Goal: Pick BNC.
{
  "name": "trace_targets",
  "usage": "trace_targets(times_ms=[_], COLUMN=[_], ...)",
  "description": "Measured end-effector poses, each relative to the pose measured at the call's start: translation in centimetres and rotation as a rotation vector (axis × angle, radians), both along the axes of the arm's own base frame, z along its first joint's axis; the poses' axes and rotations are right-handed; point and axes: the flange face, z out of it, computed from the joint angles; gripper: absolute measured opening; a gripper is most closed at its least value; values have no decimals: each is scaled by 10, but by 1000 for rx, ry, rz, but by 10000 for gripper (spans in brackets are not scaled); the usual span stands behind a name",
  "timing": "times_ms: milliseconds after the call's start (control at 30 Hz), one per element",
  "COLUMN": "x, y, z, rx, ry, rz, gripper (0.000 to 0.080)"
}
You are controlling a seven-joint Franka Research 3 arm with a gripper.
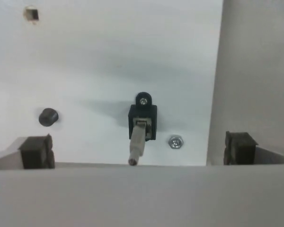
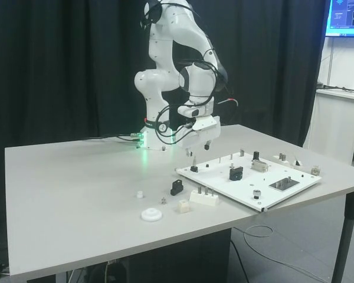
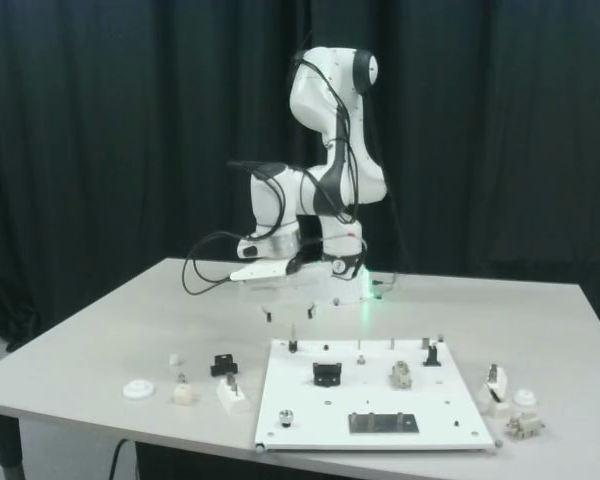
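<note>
Now arm bent low, gripper [image 1: 137, 150] spread wide, hovering over BNC [image 1: 138, 142] on white board [image 1: 99, 71].

The white arm [image 3: 325, 150] bends forward and low, its gripper [image 3: 288, 313] pointing down with both fingers [image 1: 37, 152] spread wide.

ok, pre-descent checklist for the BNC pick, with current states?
1. Gripper open: ok, the fingers stand wide apart in the wrist view.
2. BNC connector between the fingers: ok, roughly centred.
3. Connector standing in its black holder on the white board: ok.
4. Gripper above the connector, not touching: ok, a clear gap in both room views.
5. Loose nut clear of the finger path: ok, it lies apart from both fingers.
6. Finger depth needed on the connector: cannot tell.
</note>
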Motion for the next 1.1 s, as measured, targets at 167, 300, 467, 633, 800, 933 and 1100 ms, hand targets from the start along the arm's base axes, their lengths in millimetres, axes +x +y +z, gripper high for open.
trace_targets(times_ms=[167,300,467,633,800,933,1100], x=[1,2,2,2,2,2,2], y=[-1,-1,-1,-1,-1,-1,-1], z=[8,12,14,14,15,15,16], rx=[-7,-14,-17,-19,-21,-21,-21], ry=[-6,-11,-15,-16,-17,-17,-19], rz=[1,2,5,8,10,10,8], gripper=[800,800,800,800,800,800,800])
